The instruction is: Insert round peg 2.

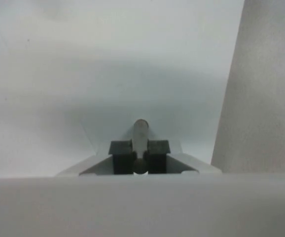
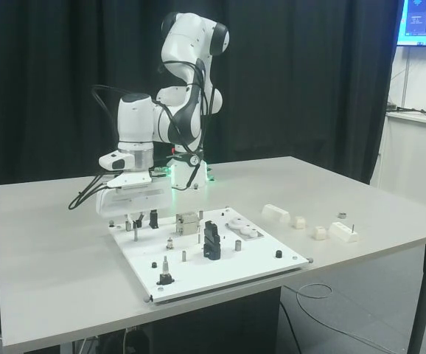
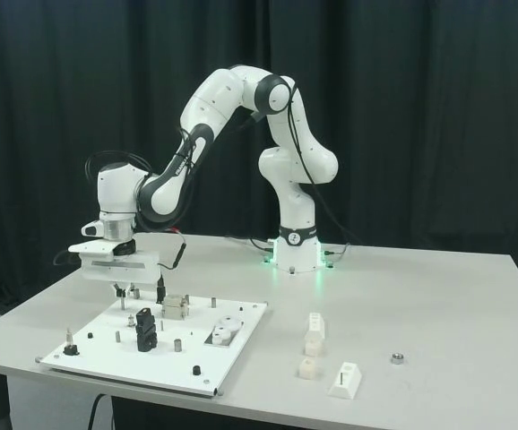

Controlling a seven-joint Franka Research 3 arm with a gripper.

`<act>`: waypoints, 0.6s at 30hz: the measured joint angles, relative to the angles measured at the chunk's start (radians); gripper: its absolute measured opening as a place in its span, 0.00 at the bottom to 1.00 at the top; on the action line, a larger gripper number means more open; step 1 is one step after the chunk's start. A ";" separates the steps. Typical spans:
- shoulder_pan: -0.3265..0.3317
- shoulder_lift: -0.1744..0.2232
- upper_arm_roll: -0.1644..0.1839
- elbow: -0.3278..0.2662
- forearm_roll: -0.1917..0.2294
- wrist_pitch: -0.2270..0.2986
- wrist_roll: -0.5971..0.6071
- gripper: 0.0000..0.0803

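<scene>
While the white arm leans low over the far corner of the white assembly board (image 2: pixel 272 254), I see from the wrist camera that my gripper (image 1: pixel 140 154) has its black fingers (image 1: pixel 120 148) pinched on a slim grey round metal peg (image 1: pixel 141 134) — it stands upright between the pads, its tip just above the board. Farther along the board sit a black clamp block (image 3: pixel 144 330) and several short pegs (small white blocks lie apart on the grey table (image 3: pixel 438 305)).

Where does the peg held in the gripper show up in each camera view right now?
Wrist view: the peg stands between the black fingertips, centre of the picture.
First room view: at the white board's far left corner, under the gripper.
Second room view: under the gripper, over the board's far left part.
Shared landmark: the white board.
</scene>
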 joint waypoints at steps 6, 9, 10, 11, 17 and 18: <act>-0.001 0.004 0.000 0.000 0.004 0.004 0.000 0.07; 0.000 0.008 0.001 0.000 0.005 0.009 0.000 0.07; 0.000 0.009 0.001 0.000 0.006 0.009 0.000 0.07; 0.000 0.009 0.001 0.000 0.006 0.010 0.000 0.07; -0.001 0.009 0.001 -0.001 0.014 0.010 0.000 0.07; -0.001 0.009 0.001 -0.001 0.017 0.010 0.000 0.07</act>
